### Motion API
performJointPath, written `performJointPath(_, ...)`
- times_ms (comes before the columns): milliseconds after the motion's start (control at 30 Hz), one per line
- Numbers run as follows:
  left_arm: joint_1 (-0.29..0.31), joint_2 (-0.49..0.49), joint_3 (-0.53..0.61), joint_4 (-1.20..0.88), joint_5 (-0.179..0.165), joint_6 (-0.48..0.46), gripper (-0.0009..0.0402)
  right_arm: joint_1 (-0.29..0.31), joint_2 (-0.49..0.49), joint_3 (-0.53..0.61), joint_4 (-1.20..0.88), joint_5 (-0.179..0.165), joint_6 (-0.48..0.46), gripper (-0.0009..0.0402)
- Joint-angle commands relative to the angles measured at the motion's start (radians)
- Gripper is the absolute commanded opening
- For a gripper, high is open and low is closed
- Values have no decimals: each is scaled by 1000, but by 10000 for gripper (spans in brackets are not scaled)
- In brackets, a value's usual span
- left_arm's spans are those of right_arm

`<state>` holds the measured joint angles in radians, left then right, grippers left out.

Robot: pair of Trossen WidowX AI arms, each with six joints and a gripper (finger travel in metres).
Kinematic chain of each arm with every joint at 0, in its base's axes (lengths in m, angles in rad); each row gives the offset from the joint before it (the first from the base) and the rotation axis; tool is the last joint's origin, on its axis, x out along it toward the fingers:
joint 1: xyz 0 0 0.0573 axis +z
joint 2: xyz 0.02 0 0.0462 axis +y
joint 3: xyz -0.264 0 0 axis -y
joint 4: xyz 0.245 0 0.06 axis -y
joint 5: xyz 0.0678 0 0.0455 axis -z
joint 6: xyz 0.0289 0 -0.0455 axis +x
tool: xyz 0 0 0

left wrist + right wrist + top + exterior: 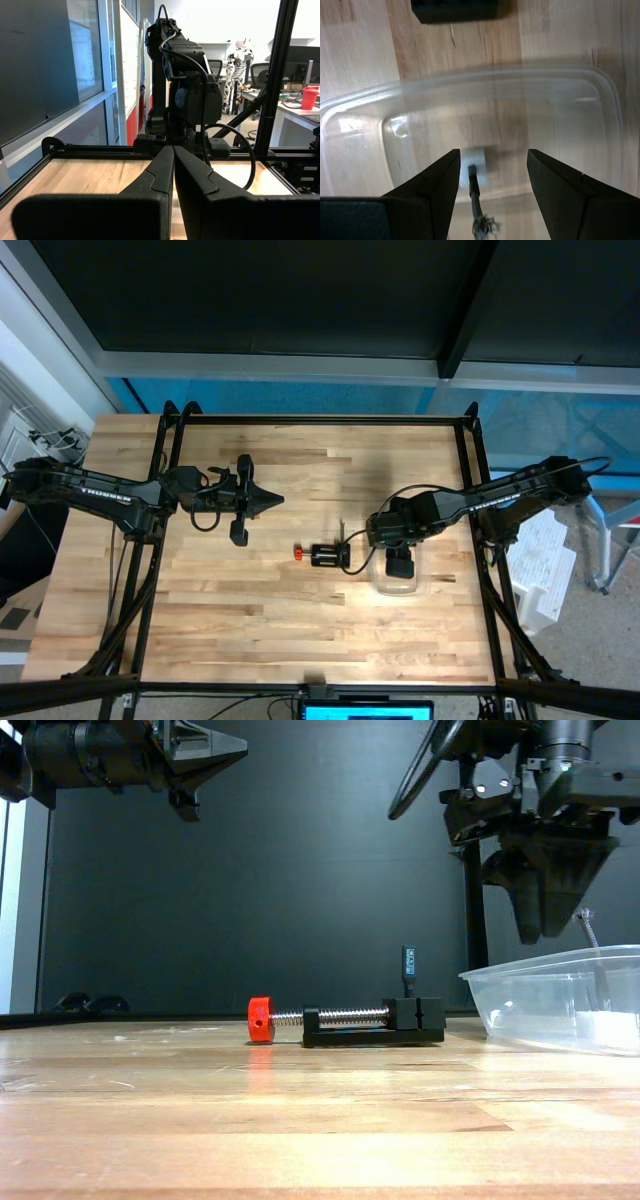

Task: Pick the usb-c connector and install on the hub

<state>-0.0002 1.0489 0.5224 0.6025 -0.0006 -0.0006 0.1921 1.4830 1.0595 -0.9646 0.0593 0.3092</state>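
Tabletop tray's (540, 1005) usb-c connector (472, 163) underlies right end effector (493, 155); left (173, 150) aloft.

Black hub (372, 1026), red-orange knob (260, 1019) — clear tray (535, 1003), white usb-c connector (475, 157), blond table (300, 1120)

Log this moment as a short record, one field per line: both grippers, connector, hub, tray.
left gripper: shut, raised high over the left side of the table, away from the parts
right gripper: open, pointing down above the tray, holding nothing
connector: lying on the tray floor under the right gripper, not gripped
hub: on the table left of the tray, red knob pointing away from the tray
tray: clear plastic, on the table beside the hub
status: connector not yet picked
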Motion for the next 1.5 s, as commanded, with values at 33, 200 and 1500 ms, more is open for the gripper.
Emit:
performJointPath(33,0,0,0,0,0,0,0,6,-19,-6,-3,0,8,185)
performJointPath(200,0,0,0,0,0,0,0,16,-40,-10,-32,1,11,185)
performJointPath(1500,0,0,0,0,0,0,0,106,-99,-204,119,11,128,185)
